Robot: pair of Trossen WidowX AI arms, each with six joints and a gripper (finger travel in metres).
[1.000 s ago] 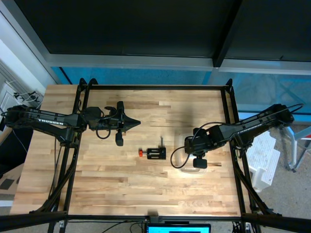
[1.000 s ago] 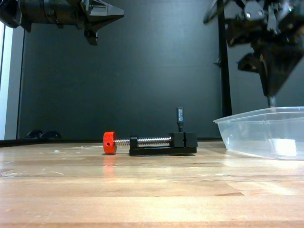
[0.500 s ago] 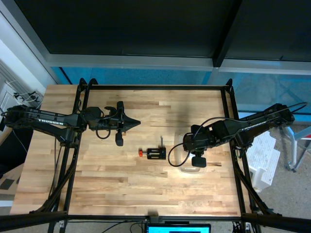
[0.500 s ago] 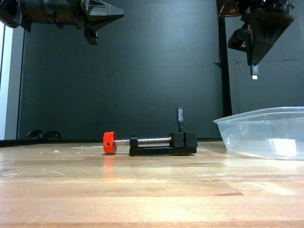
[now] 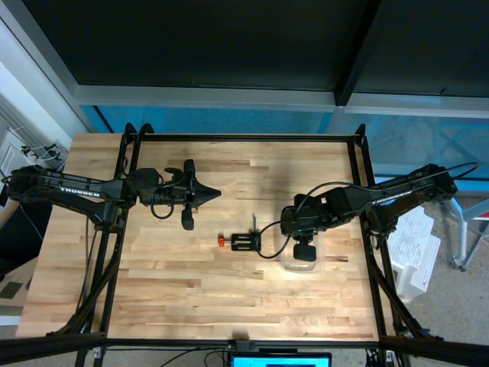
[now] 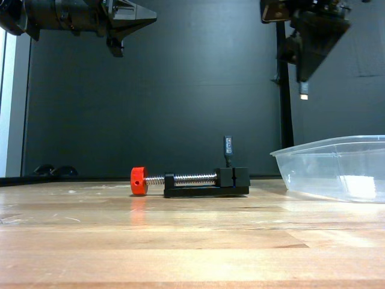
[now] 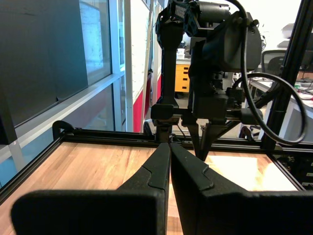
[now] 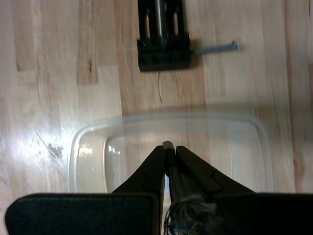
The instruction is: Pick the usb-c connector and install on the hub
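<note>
The hub (image 5: 244,242) lies mid-table, a black block with an orange-red knob (image 6: 139,180) at its left end and a thin pin (image 6: 228,148) standing up from it. My right gripper (image 6: 302,72) hangs high over the near edge of the clear tray, right of the hub, shut on the usb-c connector (image 6: 304,92), whose pale tip points down. In the right wrist view the connector (image 8: 167,146) sits between the fingers, with the hub (image 8: 164,41) beyond the tray. My left gripper (image 5: 208,193) is parked high at the back left, shut and holding nothing.
A clear plastic tray (image 5: 290,267) sits on the table right of the hub, under my right wrist; its rim (image 8: 78,147) fills the right wrist view. A black frame rail (image 5: 244,138) runs around the wooden table (image 5: 168,298).
My right gripper has lifted out of the tray with the connector and moved left toward the hub. The left arm has not moved.
</note>
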